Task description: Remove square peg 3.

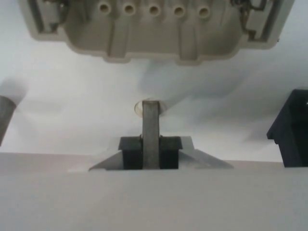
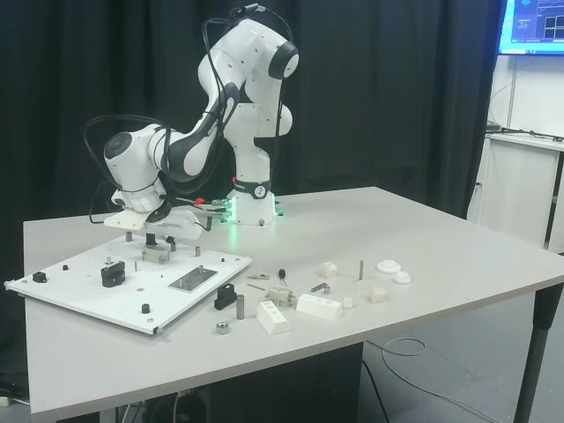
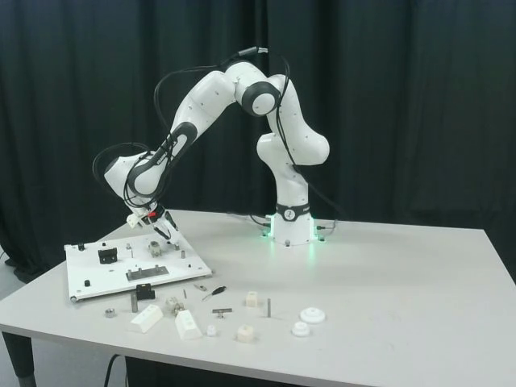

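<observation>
White board (image 2: 79, 291), fingers (image 1: 150, 153) clamping square peg (image 1: 150, 130).

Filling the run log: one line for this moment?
end effector: shut on square peg | peg: upright | board: white, on grey table

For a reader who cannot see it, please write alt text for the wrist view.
The gripper is shut on a grey square peg, which stands upright between its two black fingers over the white board. A pale connector block with a row of round holes lies beyond, and a black block sits at the picture's edge.
</observation>
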Controlling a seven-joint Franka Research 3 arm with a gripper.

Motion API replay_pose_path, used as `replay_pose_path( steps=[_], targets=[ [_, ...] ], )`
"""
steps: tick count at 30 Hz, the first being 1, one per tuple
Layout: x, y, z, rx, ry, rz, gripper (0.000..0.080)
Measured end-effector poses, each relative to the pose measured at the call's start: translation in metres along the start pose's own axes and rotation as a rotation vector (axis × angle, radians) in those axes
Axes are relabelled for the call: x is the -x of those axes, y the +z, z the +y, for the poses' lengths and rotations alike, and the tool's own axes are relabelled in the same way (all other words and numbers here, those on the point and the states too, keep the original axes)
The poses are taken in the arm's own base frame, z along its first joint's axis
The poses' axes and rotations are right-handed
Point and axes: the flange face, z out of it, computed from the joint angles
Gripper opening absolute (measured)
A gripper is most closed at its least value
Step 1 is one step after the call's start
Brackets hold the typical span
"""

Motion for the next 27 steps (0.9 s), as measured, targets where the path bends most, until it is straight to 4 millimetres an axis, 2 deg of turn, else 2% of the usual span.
replay_pose_path(
  steps=[27],
  targets=[
    [0.0007,-0.0004,-0.0012,0.01,-0.007,0.004,0.0074]
  ],
)
